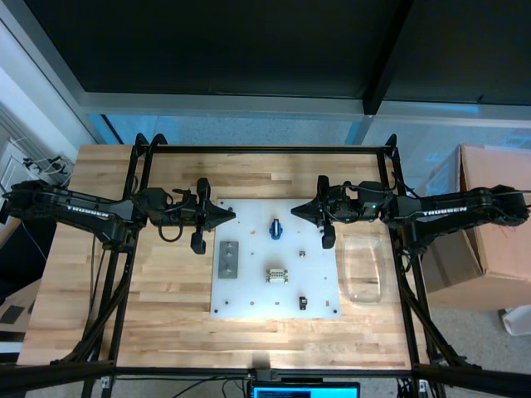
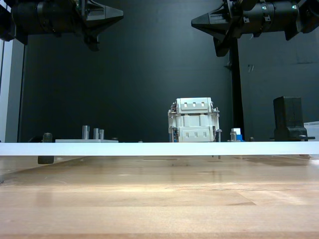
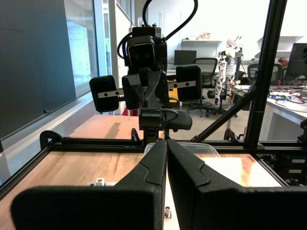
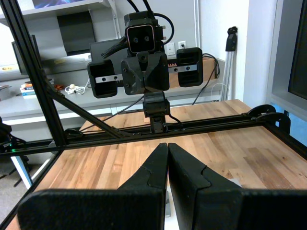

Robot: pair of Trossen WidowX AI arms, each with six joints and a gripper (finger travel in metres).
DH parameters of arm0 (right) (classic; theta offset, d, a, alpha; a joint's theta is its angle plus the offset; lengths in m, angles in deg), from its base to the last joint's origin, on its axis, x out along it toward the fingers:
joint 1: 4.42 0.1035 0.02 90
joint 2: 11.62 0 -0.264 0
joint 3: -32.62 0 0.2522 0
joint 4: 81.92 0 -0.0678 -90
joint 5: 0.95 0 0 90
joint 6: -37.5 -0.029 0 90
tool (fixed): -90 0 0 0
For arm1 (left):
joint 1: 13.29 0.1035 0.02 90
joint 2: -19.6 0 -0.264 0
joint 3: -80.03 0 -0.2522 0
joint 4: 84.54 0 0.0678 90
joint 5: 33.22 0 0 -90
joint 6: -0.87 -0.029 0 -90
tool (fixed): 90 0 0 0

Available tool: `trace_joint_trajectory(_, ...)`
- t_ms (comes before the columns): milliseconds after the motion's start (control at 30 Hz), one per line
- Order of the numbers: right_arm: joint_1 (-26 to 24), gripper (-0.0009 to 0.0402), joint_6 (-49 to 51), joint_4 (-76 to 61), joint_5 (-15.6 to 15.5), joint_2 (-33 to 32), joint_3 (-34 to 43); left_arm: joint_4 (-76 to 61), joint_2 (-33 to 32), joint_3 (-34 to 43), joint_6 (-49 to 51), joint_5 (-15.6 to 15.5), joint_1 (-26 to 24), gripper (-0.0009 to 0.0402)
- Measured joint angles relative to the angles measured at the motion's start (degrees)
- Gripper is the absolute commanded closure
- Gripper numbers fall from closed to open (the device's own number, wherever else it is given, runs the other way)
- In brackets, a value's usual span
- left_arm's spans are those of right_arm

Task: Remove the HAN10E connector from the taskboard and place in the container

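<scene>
The HAN10E connector [image 1: 277, 274], a pale grey block, sits upright in its seat near the middle of the white taskboard [image 1: 249, 300]; the low view shows the connector [image 2: 193, 121] standing on the board with nothing touching it. My left gripper [image 1: 231, 212] hovers over the board's far left edge, shut and empty. My right gripper [image 1: 295, 210] hovers over the far right part of the board, shut and empty. Both hang well above the board, left gripper [image 2: 121, 17] and right gripper [image 2: 193, 22]. The clear container [image 1: 362, 268] lies right of the board.
On the board are a grey metal plate [image 1: 227, 259] with pegs, a blue part [image 1: 276, 227] and a small black part [image 1: 304, 302]. A black frame [image 1: 265, 150] rings the table. A cardboard box [image 1: 489, 224] stands beyond the right edge.
</scene>
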Motion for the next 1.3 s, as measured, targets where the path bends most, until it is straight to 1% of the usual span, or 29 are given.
trace_joint_trajectory(200,0.2,0.0393,-2.7,-0.1,-0.2,-0.1,0.3,0.0,0.0,0.0,0.0,0.0,0.0,0.0393)
trace_joint_trajectory(300,1.2,0.0393,-2.8,-2.5,0.0,-0.1,1.8,0.0,0.0,0.0,0.0,0.0,0.0,0.0393)
trace_joint_trajectory(400,2.5,0.0393,-2.4,-10.5,0.0,-0.3,5.0,0.0,0.0,0.0,0.0,0.0,0.0,0.0393)
trace_joint_trajectory(567,4.6,0.0393,-2.3,-26.4,0.0,-2.4,12.9,0.0,0.0,0.0,0.0,0.0,0.0,0.0393)
trace_joint_trajectory(733,6.9,0.0393,-2.3,-40.3,0.1,-6.4,21.4,0.0,0.0,0.0,0.0,0.0,0.0,0.0393)
trace_joint_trajectory(867,8.4,0.0393,-2.4,-49.8,2.5,-10.4,27.9,0.0,0.0,0.0,0.0,0.0,0.0,0.0393)
trace_joint_trajectory(1100,9.7,0.0393,-2.6,-64.4,2.6,-18.2,38.4,0.0,0.0,0.0,0.0,0.0,0.0,0.0393)
trace_joint_trajectory(1300,11.8,0.0393,-3.2,-73.9,3.1,-25.8,47.8,0.0,0.0,0.0,0.0,0.0,0.0,0.0393)
